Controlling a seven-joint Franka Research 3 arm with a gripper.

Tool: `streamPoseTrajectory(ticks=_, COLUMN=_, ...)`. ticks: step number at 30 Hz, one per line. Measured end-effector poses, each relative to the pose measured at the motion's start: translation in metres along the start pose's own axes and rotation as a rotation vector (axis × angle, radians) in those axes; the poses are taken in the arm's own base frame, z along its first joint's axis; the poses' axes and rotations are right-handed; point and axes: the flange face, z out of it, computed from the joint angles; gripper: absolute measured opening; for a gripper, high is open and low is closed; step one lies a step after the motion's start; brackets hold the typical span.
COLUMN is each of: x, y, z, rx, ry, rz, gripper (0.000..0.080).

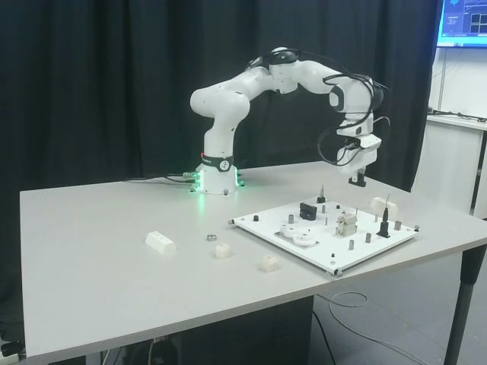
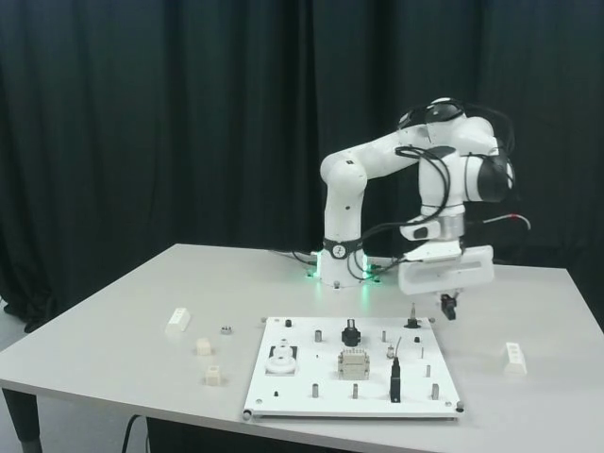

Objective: Place D-SUB.

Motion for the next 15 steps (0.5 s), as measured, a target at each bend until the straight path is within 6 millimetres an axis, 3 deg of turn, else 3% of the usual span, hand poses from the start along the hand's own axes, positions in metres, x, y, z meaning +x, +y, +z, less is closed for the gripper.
streamPoseTrajectory(ticks=15, x=-0.053, y=-0.033, z=0.049, rx=-0.047, ry=0.029, rz=-0.015, gripper=0.0153)
